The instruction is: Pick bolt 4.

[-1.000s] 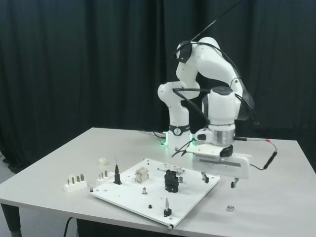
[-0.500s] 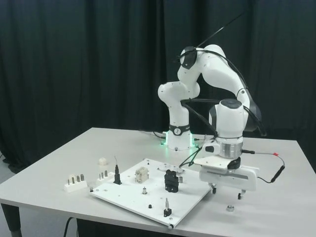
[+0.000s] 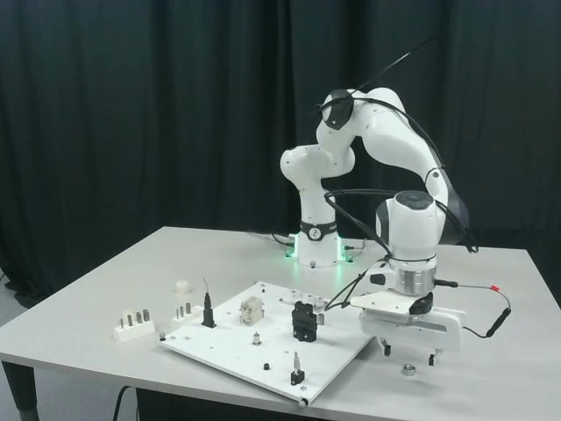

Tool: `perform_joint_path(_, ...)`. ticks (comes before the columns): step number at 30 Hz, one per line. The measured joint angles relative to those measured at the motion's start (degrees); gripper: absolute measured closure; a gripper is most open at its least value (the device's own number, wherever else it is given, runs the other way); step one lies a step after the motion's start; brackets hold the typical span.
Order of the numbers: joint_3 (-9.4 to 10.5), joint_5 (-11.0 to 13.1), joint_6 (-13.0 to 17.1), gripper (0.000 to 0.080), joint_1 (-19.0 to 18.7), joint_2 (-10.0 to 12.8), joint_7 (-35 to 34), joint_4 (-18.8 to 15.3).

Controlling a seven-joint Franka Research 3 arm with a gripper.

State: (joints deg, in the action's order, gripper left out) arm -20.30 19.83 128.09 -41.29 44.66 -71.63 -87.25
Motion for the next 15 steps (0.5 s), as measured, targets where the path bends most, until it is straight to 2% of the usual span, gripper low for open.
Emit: perform_joint_path(15, 1.17, 0.0, 0.07, 0.0003, 0.0, 1.16, 0.0, 0.15)
